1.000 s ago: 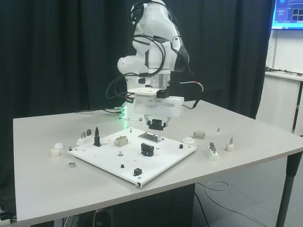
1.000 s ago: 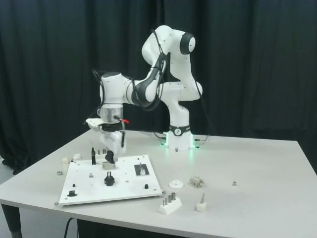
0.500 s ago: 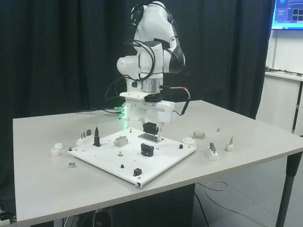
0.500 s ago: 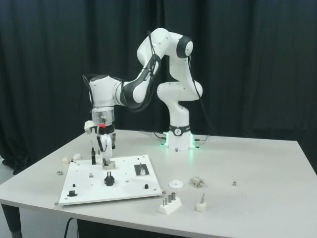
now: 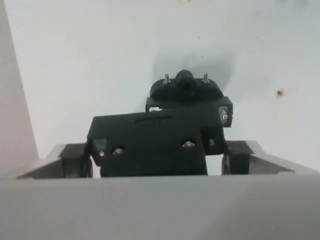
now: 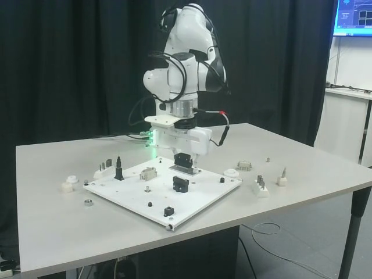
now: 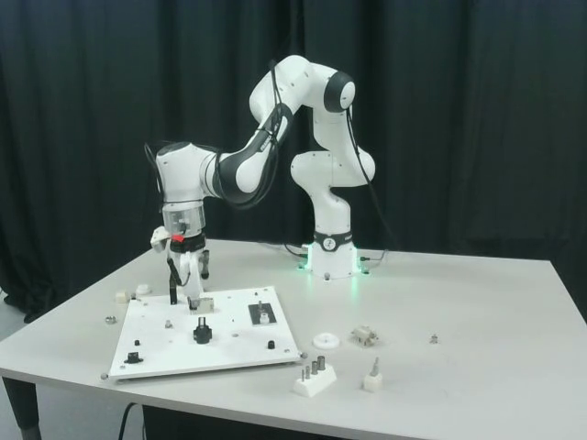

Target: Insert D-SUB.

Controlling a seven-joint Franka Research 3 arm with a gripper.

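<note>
Over the white board [image 6: 192, 195] on the grey surface [image 6: 52, 232], our pincer [image 6: 183, 158] is clamped on the black D-SUB plug [image 5: 155, 145], holding it just above the socket [image 6: 185, 169]. We should square the plug's long axis, lying level across the fingers, with the socket, mating face down, then press straight down gently.
</note>
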